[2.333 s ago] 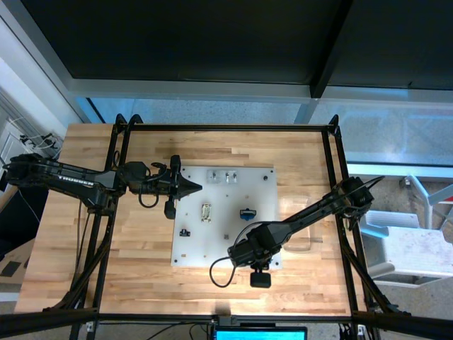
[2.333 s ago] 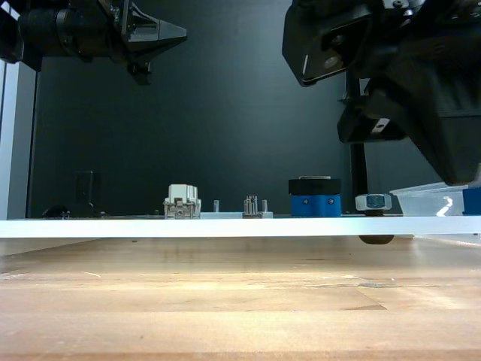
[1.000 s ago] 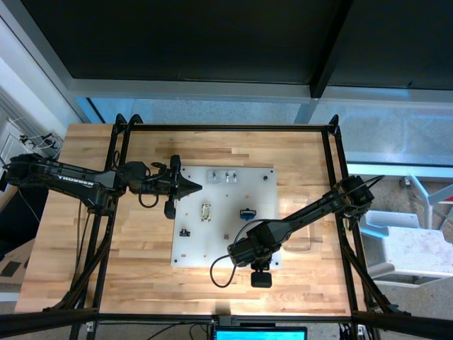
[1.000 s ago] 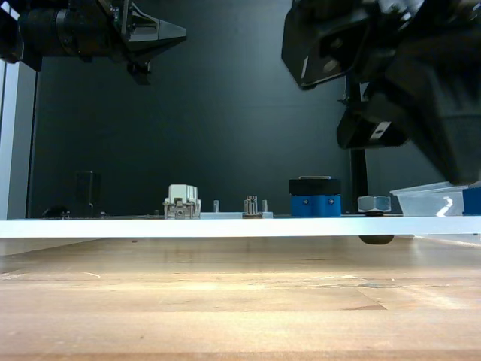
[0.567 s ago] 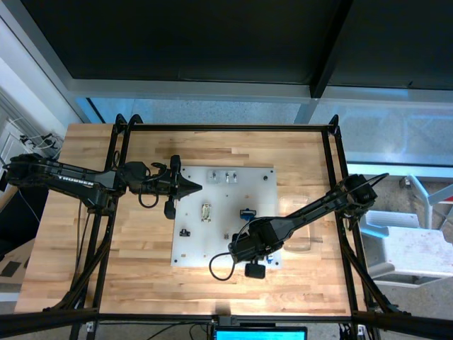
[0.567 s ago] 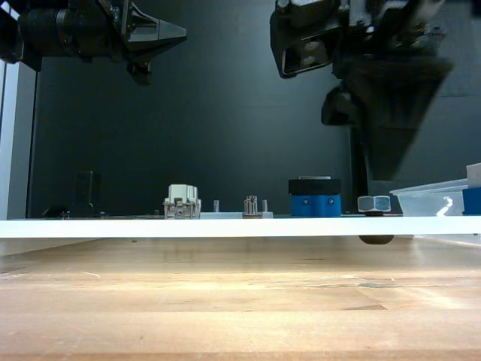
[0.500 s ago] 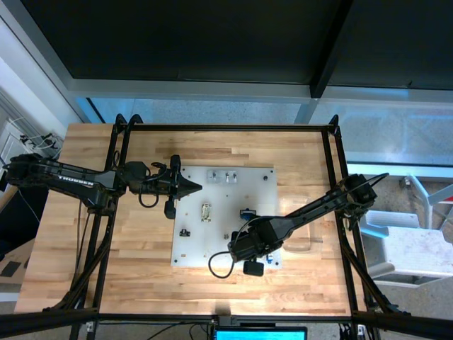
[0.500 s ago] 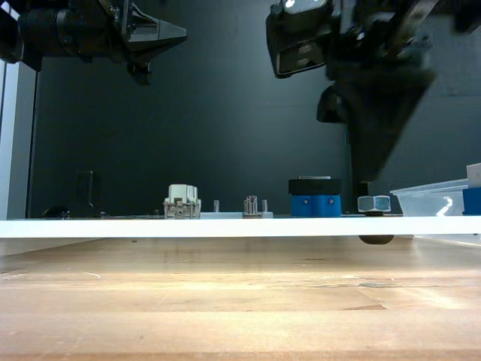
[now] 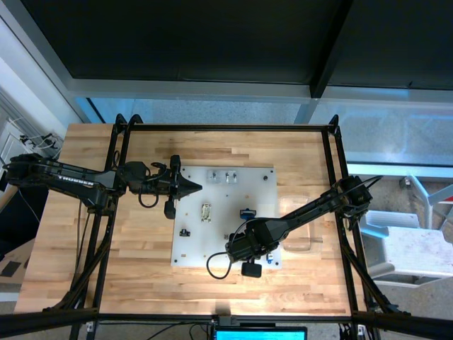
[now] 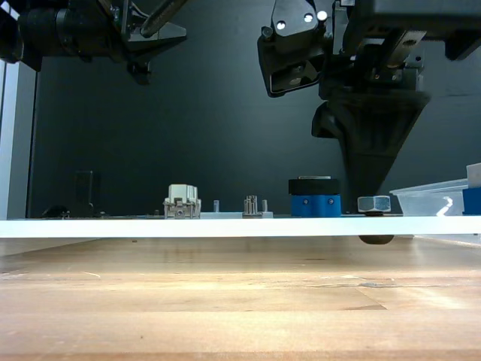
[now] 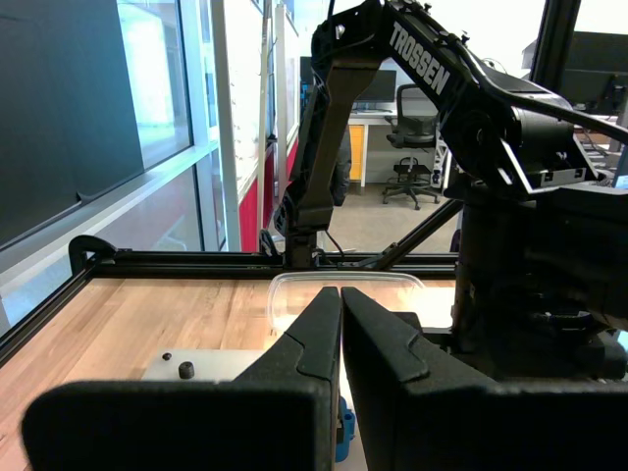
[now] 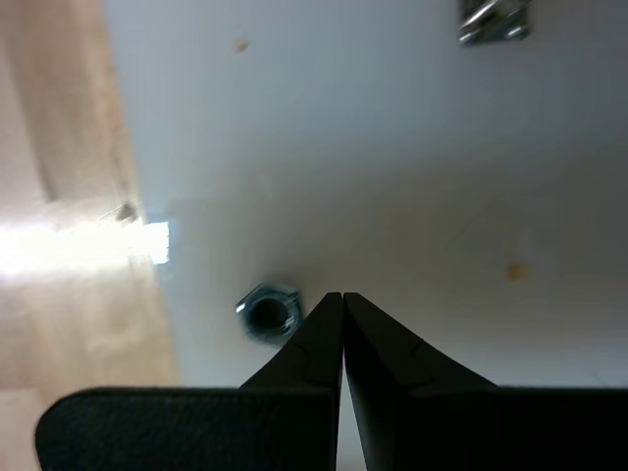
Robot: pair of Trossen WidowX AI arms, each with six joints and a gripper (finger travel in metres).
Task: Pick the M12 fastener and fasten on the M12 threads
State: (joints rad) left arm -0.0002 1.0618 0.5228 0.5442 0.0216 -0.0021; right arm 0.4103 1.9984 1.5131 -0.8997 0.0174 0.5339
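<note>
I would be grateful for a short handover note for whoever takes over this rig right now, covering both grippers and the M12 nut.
Left gripper: shut, holding nothing, parked high over the far left edge of the white board.
Right gripper: shut, holding nothing, tips pointing down just beside the nut, near the board's near right edge.
Nut: flat on the board, not in the clear tray. Its bore shows dark and no stud ribs show, so it looks seated on its stud.
Done: apparently picked and placed.
Left: confirm it is run fully down, which the views cannot settle.
</note>
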